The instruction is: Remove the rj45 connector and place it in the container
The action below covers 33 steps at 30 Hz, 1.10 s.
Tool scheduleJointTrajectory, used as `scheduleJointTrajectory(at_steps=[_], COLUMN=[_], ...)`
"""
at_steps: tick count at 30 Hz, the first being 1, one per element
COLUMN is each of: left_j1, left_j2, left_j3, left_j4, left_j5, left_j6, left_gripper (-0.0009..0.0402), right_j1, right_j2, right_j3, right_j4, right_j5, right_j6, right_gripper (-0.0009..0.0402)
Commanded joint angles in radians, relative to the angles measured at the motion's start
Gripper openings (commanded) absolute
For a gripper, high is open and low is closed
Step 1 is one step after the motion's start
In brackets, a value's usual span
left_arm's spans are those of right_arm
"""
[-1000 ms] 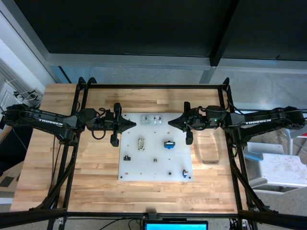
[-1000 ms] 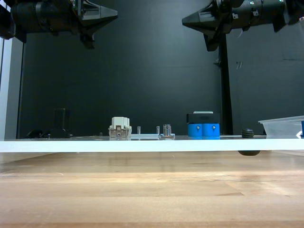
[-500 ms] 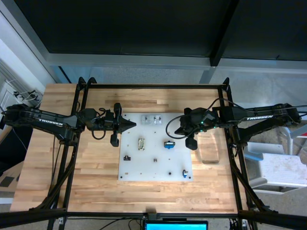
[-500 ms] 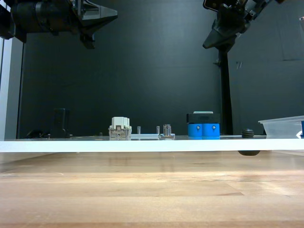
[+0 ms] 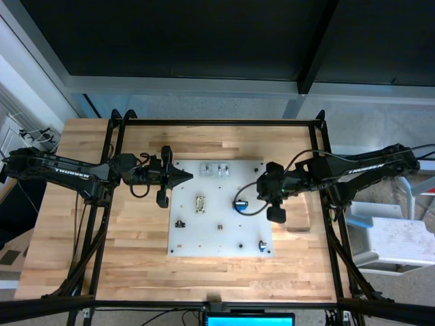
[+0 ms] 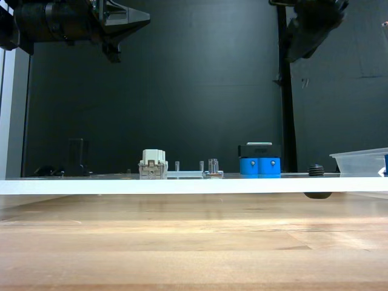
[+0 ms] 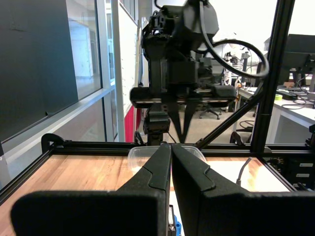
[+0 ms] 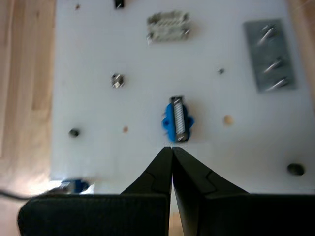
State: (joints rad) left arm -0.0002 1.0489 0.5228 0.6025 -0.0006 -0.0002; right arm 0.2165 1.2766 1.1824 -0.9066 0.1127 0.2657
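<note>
1. Wooden table (image 5: 136, 272) carries a white board (image 5: 204, 241) at its middle. A lit blue screen (image 5: 248, 319) shows at the table's near edge.
2. The rj45 connector (image 5: 262, 245), a tiny black piece with a blue bit, sits on the board by its near right corner. It is outside the container and well apart from both grippers.
3. A little further back on the board are a small black piece (image 5: 180, 223) toward the left edge and a small metal stud (image 5: 219, 227) near the centre.
4. Beyond those, across the board's middle, stand the beige connector (image 5: 200, 204) and, to its right, the blue block connector (image 5: 239, 204).
5. The right gripper (image 8: 172, 149) hangs above the board's right part, just right of the blue block connector and pointing down at the board. Its fingers are pressed together with nothing between them. In the right wrist view the tips aim at bare board just short of the blue block.
6. The container (image 5: 299, 224), a clear tub, lies on the table just beside the board's right edge, partly under the right arm.
7. The left gripper (image 7: 171, 147) is held high over the board's far left edge, pointing level toward the right side. Its fingers are closed to a thin slit and grip nothing.
8. A metal plate (image 5: 217, 169) with pins lies at the board's far edge.
</note>
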Motion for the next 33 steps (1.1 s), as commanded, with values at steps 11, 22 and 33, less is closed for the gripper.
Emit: scheduleJointTrajectory(at_steps=[11, 22, 33], left_j1=[0.000, 0.000, 0.000], left_j2=[0.000, 0.000, 0.000], left_j3=[0.000, 0.000, 0.000], left_j4=[0.000, 0.000, 0.000], left_j5=[0.000, 0.000, 0.000], left_j6=[0.000, 0.000, 0.000], left_gripper=[0.0001, 0.0001, 0.0001], right_j1=[0.172, 0.315, 0.373], right_j2=[0.056, 0.114, 0.190], right_j3=[0.026, 0.029, 0.074], right_j4=[-0.085, -0.122, -0.145], right_j5=[0.000, 0.000, 0.000], right_j6=[0.148, 0.282, 0.330], right_gripper=[0.0000, 0.0000, 0.0000])
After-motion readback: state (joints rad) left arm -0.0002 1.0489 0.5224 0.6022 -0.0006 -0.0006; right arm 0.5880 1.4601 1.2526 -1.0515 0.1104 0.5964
